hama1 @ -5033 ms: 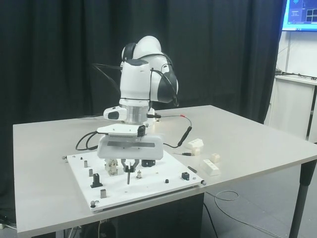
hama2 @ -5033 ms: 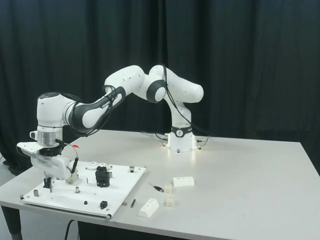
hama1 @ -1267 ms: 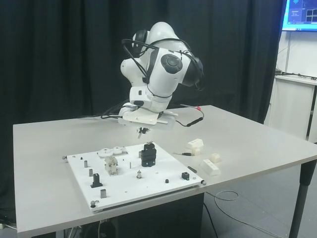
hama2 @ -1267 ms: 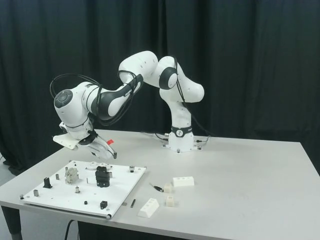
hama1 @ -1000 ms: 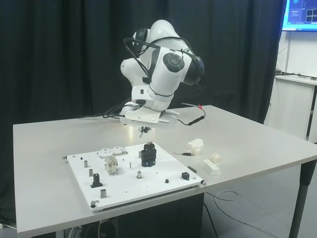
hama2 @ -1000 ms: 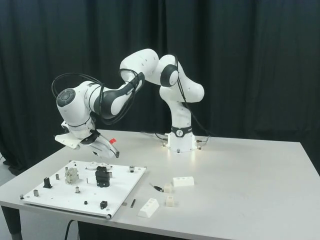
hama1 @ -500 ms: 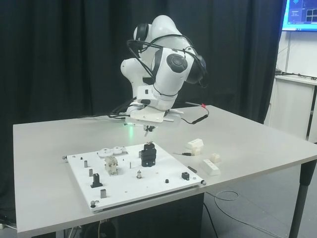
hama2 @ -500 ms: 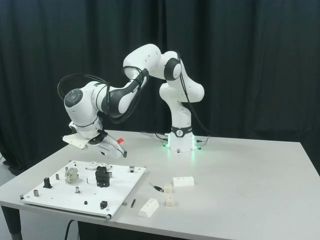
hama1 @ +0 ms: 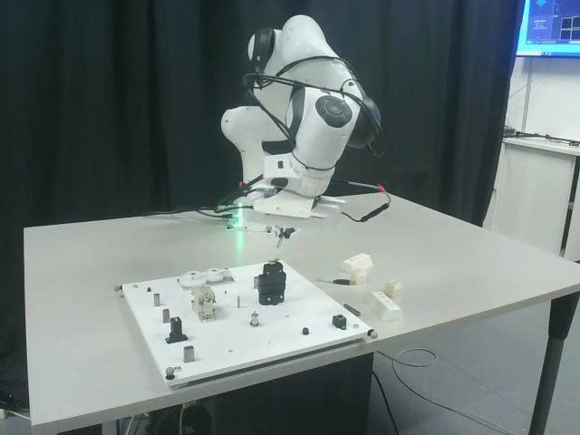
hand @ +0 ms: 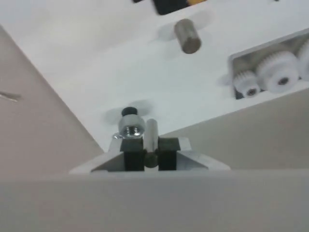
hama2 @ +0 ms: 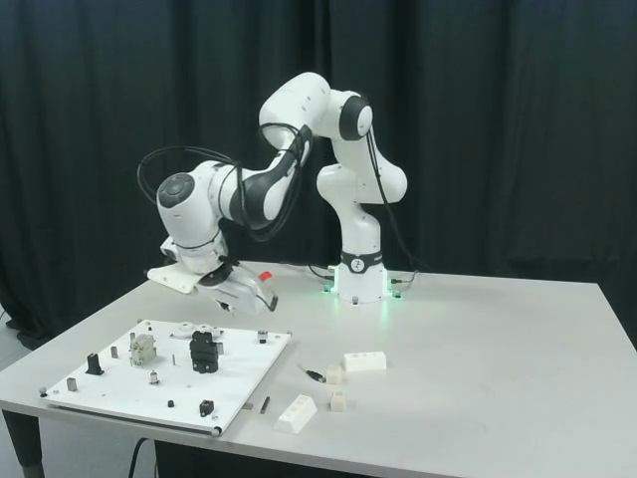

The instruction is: Place round peg 2.

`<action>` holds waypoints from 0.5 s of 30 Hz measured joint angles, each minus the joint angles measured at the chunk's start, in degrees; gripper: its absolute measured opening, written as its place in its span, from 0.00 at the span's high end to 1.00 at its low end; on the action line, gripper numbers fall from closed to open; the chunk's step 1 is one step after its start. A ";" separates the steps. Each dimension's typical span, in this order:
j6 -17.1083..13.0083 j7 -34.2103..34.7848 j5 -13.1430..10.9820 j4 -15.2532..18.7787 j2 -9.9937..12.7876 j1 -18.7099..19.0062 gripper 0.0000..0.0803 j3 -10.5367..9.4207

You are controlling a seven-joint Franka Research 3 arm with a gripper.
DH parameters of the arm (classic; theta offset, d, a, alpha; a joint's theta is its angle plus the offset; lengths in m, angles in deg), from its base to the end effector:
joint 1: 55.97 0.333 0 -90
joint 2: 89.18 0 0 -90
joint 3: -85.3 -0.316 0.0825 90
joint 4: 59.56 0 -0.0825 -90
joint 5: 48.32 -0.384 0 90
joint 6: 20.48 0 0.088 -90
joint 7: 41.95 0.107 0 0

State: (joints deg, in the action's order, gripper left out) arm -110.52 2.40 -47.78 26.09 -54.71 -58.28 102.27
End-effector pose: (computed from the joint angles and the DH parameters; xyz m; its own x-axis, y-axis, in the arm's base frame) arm 0.6157 -0.1879 0.3026 0.3926 -0.8931 -0.2197 -0.7673 -0.4498 0.4571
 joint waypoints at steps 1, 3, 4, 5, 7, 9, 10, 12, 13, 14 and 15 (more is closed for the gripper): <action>-0.92 0.00 0.00 0.94 -0.57 0.31 0.93 -0.01; -2.53 0.00 0.00 2.54 -1.52 0.85 0.93 -0.01; -3.31 0.00 0.00 3.26 -1.95 1.11 0.93 -0.02; -4.09 0.00 0.00 3.92 -2.35 1.37 0.93 -0.03; -5.60 0.00 -0.01 5.13 -3.04 1.88 0.93 -0.12; -6.98 0.00 -0.07 6.17 -3.63 2.35 0.93 -0.27; -7.66 0.00 -0.12 6.60 -3.87 2.55 0.93 -0.38; -8.99 0.00 -0.21 7.43 -4.29 2.92 0.93 -0.72; -9.59 0.00 -0.27 7.72 -4.41 3.07 0.93 -0.92; -10.13 0.00 -0.33 7.98 -4.52 3.24 0.93 -1.12; -10.68 0.00 -0.42 8.23 -4.63 3.41 0.93 -1.33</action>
State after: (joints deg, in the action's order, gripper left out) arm -121.20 2.40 -48.20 34.32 -59.34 -54.86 100.94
